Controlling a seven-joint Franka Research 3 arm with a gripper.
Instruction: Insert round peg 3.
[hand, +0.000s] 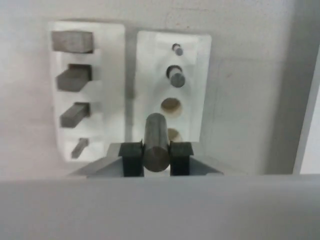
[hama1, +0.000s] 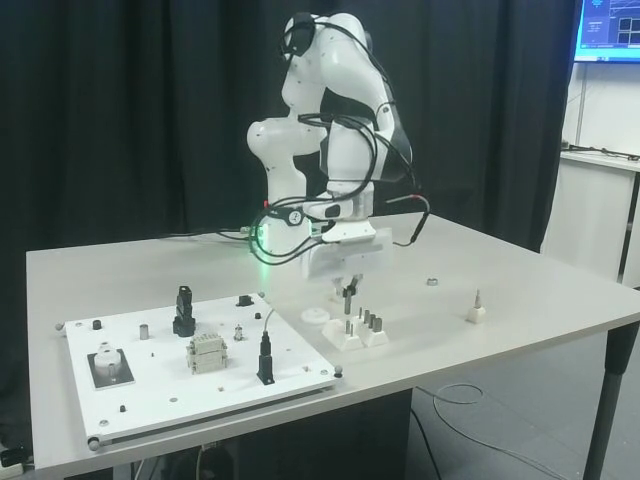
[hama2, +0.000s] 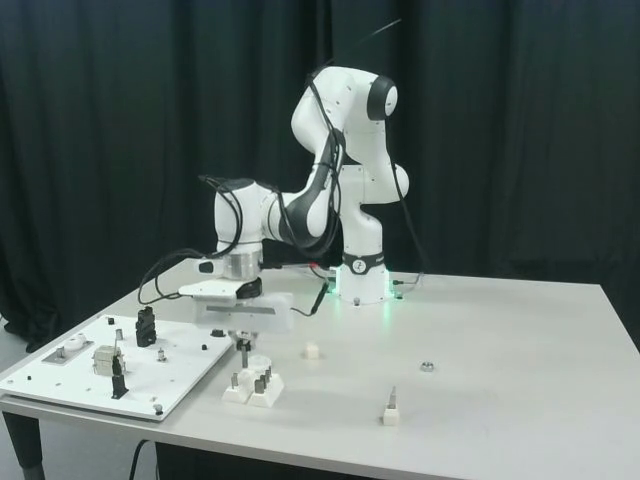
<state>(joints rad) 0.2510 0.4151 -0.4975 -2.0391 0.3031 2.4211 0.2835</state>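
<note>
Hand (hand: 156, 156) grasping 1 round peg (hand: 155, 140) above block w/ 2 empty holes (hand: 171, 105).

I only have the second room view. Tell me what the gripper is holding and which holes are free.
Observer: In the wrist view the gripper is shut on a grey round peg.
Operator: Now the holes.
Observer: The white round-hole block has four holes. The two smaller ones already hold pegs. The two larger holes are empty, and the held peg partly hides the largest.
Operator: Describe the neighbouring block.
Observer: The other white block has four square pegs standing in it.
</note>
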